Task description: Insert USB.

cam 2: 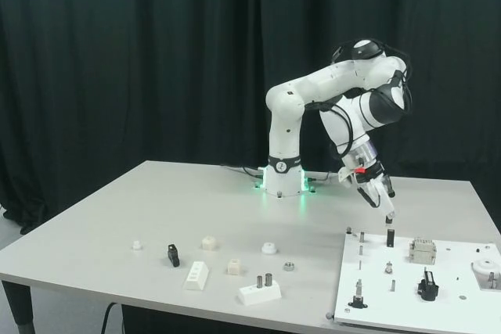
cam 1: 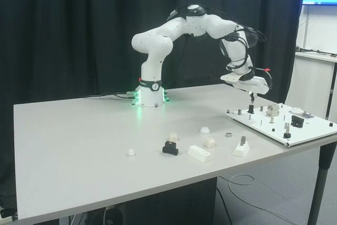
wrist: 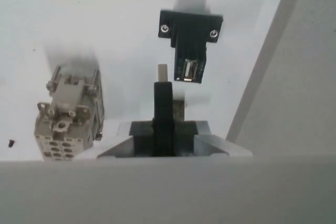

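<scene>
My gripper (wrist: pixel 164 132) is shut on a black USB plug (wrist: pixel 163 106), whose metal tip (wrist: pixel 162 72) sticks out ahead of the fingers. The plug hangs just above the white board (wrist: pixel 105 19). A black USB socket block (wrist: pixel 190 40), screwed to the board, shows its opening (wrist: pixel 190 71) slightly to one side of the tip, with a small gap between them. In the first room view the gripper (cam 1: pixel 251 94) hovers over the socket block (cam 1: pixel 251 109). The second room view shows the gripper (cam 2: pixel 388 213) right above the block (cam 2: pixel 389 237).
A grey multi-pin connector (wrist: pixel 68 114) stands on the board beside the socket, and a small black screw (wrist: pixel 10 142) lies near it. The board's edge (wrist: pixel 262 61) runs close by, above the grey table. Loose white and black parts (cam 1: pixel 200 153) lie on the table (cam 1: pixel 79 130).
</scene>
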Tool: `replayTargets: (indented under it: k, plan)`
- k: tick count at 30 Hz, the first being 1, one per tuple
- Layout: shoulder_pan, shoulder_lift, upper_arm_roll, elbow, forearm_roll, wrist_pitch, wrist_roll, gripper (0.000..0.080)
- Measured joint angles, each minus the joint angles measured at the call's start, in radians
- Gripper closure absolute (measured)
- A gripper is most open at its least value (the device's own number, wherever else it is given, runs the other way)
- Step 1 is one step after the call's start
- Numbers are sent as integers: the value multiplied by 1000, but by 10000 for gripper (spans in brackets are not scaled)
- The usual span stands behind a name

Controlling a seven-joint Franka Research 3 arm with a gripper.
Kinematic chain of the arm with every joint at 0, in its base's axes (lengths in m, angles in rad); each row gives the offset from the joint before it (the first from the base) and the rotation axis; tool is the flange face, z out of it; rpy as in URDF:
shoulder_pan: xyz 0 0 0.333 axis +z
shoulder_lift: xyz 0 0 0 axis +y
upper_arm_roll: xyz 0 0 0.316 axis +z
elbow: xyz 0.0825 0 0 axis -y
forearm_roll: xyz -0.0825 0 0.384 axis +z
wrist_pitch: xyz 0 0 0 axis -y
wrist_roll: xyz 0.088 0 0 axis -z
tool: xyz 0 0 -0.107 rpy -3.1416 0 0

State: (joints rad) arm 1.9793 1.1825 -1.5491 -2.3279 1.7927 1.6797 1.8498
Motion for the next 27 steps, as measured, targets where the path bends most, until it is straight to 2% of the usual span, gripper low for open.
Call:
replayTargets:
  k: [9, 27]
  plan:
    - [6, -1, 4, -4, 22, 0, 14, 731]
    - [24, -3, 7, -26, 38, -1, 35, 731]
